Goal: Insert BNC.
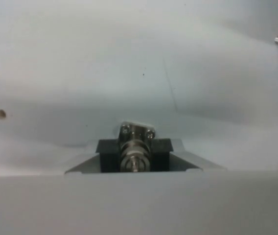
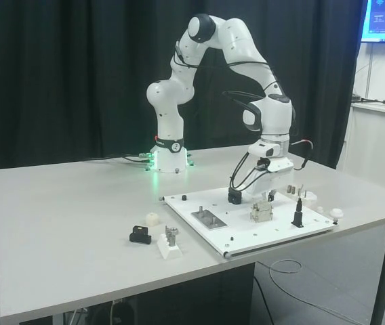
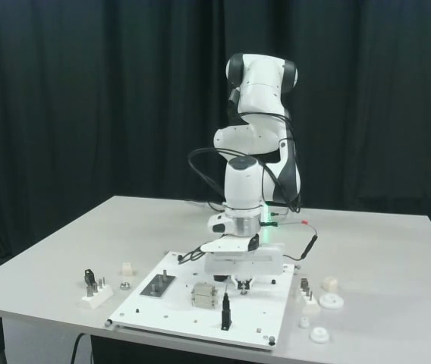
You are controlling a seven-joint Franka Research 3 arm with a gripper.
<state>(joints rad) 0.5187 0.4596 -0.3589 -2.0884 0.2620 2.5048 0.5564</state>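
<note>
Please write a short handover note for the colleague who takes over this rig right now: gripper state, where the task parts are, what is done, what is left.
Gripper: low over the white task board; the views do not settle its state, nor whether it carries the plug.
Metal BNC socket with two-screw flange on a black mount: directly under the wrist camera, centred between the fingers.
Done: the arm is positioned above the socket.
Left: confirm the connector is held, lower it onto the socket, seat it and release.
Nearby: upright black post at the board's front edge; small white block with metal pins on the grey table, off the board.
</note>
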